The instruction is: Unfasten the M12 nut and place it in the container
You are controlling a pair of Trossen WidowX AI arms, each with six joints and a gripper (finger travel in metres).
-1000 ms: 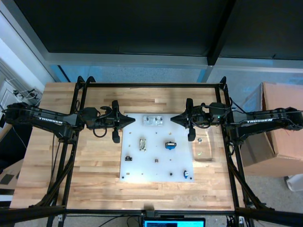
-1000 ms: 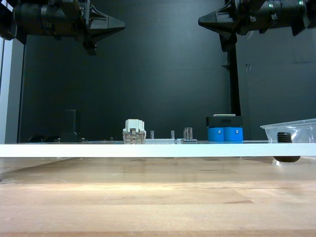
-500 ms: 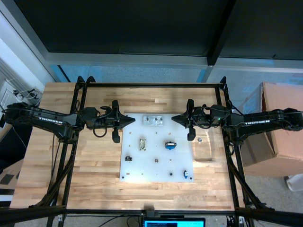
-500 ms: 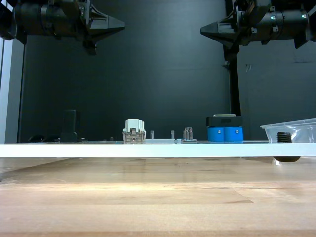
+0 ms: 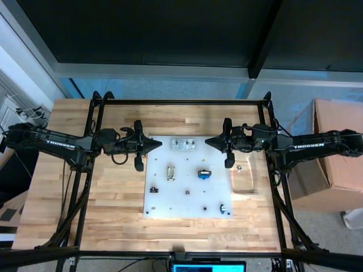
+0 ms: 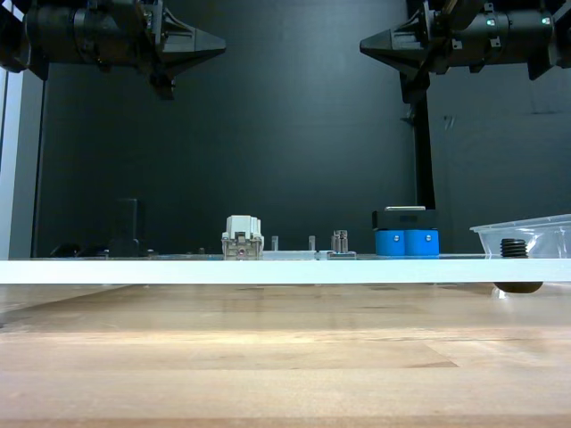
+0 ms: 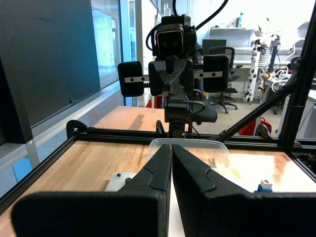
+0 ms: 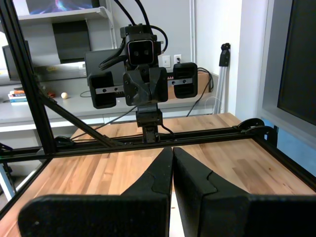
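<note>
L gripper (image 5: 153,145): high by board (image 5: 170,198) far-left corner, fingers together, empty. Stud (image 6: 512,247) bare, ribs showing. R gripper (image 5: 207,141): high over board's far right, fingers together, nothing held. Nut (image 5: 239,168) lies free in container (image 5: 249,190). Prob. light, hard, slick; if you regrip, pinch across opp. flats.

Matt white board (image 5: 170,198), wooden table (image 5: 113,192), clear plastic container (image 6: 544,230)

Small silver nut (image 5: 239,168) in the clear plastic container (image 5: 253,180): a speck in high view, can't tell how it lies. Low view cuts the container at the right edge; arms behind my left gripper (image 6: 221,41) and right gripper (image 6: 363,42) run off-frame.
</note>
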